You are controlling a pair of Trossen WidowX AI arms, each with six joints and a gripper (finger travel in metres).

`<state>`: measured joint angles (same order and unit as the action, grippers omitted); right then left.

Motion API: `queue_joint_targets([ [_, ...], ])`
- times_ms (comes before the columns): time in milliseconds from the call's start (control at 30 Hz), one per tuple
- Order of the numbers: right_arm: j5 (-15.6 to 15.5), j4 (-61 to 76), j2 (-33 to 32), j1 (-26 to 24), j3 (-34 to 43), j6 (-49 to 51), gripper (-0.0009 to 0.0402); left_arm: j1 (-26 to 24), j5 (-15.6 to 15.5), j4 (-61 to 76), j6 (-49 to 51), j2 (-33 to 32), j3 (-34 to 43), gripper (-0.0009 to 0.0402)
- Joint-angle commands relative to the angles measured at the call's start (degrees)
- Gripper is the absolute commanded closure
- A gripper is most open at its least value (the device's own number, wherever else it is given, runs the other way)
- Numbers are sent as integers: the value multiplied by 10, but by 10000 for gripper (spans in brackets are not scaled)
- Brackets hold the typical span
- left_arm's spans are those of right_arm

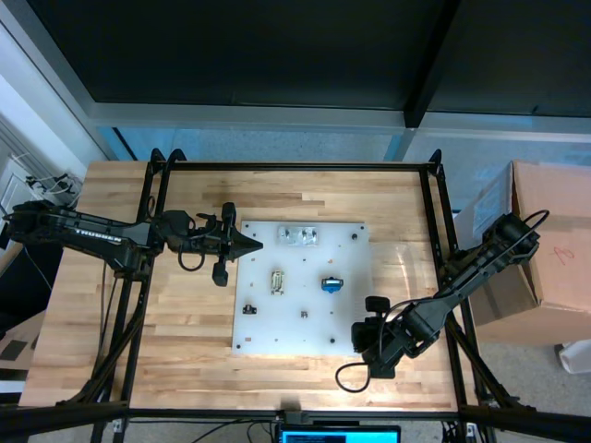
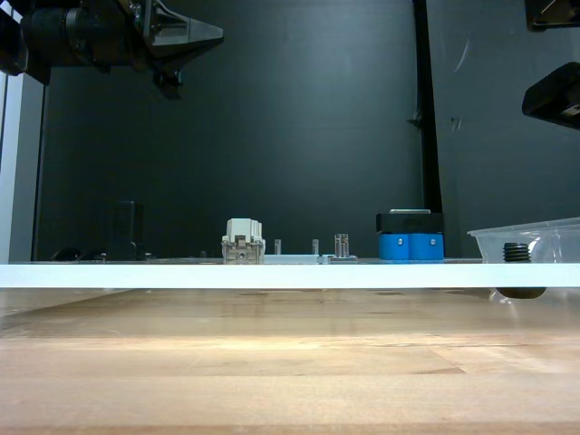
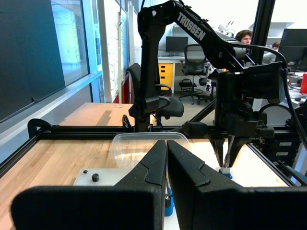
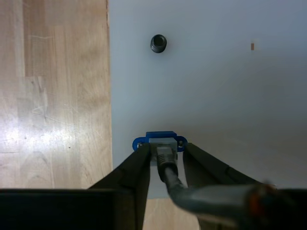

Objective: Remove the RJ45 connector from the taskboard and place in the container

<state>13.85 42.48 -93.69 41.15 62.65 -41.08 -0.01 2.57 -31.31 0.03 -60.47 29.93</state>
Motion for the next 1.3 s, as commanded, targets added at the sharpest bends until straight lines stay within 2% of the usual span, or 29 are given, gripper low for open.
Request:
queue_joint_targets([
  [33, 1, 1, 1, 0, 1, 0, 345, 0, 0, 0, 0, 0, 0, 393],
  [233, 1, 0, 2, 0, 2, 0, 396, 0, 0, 0, 0, 0, 0, 393],
  [1300, 1, 79, 53, -12, 47, 2, 393, 0, 0, 0, 0, 0, 0, 393],
])
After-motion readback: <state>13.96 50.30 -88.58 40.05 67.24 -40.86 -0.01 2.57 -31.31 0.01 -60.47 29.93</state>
